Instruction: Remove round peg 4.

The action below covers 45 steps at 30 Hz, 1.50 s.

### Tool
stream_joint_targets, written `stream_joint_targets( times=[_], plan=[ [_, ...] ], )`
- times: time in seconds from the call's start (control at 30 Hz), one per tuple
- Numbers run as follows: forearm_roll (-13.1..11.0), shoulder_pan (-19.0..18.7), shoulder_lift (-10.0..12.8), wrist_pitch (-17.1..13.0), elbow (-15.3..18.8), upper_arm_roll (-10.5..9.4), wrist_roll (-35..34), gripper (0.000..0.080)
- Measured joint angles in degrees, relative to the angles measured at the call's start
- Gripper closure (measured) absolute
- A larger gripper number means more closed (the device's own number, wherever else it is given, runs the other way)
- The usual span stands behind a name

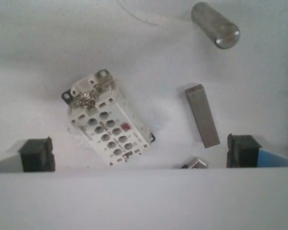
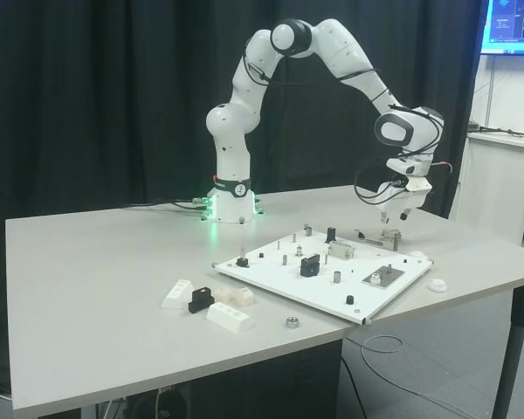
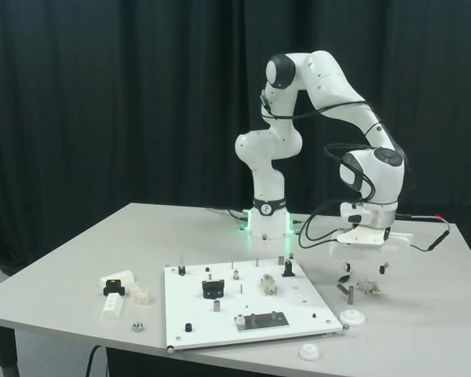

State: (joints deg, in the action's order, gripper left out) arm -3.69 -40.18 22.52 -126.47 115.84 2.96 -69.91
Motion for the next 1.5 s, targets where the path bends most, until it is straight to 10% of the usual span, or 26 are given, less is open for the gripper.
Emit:
stream_joint_targets(
  times=[1.5],
  plan=[
    [0.24,0.05,-0.72,1.04,-0.59,1.97,1.57,0.0003]
  ],
)
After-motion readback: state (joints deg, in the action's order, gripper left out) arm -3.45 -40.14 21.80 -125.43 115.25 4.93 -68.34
